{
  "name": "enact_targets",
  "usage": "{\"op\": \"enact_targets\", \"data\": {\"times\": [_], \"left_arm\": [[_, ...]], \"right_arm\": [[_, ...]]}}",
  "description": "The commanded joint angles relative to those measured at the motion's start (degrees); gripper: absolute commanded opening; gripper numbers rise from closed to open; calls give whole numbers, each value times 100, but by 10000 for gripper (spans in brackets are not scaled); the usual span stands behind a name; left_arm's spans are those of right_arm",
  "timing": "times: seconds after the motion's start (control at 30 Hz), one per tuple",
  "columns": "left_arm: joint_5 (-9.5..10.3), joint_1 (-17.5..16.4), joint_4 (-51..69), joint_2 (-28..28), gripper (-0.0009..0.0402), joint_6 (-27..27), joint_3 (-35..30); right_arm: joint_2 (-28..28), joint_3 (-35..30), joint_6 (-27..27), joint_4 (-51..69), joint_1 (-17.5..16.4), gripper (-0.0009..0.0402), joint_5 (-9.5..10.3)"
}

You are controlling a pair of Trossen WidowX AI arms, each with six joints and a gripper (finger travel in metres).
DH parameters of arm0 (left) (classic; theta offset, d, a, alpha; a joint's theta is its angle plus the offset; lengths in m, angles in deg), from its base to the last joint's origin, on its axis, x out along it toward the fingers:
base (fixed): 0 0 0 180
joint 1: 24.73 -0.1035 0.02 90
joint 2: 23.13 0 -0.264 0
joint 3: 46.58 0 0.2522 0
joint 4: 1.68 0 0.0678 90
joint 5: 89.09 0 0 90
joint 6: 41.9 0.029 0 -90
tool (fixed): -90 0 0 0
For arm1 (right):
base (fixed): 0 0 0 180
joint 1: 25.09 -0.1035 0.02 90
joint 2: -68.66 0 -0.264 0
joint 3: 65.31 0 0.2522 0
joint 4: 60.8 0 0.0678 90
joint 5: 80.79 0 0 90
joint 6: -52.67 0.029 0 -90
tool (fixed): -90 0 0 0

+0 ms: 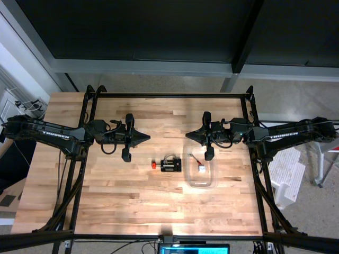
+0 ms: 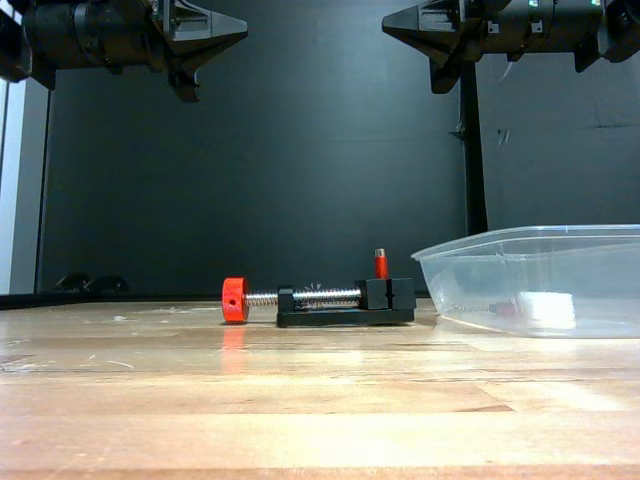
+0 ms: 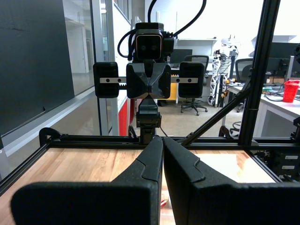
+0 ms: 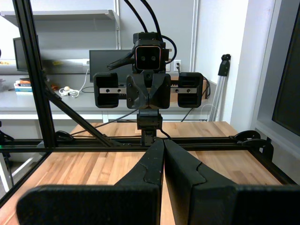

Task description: Remove the RCA connector from the receptacle and place in the container

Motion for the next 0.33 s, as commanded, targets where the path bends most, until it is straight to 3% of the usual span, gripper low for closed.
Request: {"op": "enact_targets", "data": {"times": [0.03, 0.33], "left_arm": [[-2, 0, 0, 0, 0, 0, -2], [-2, 0, 0, 0, 0, 0, -2]], "right_arm": [[0, 0, 0, -2, -2, 0, -2], [0, 0, 0, -2, -2, 0, -2]]}}
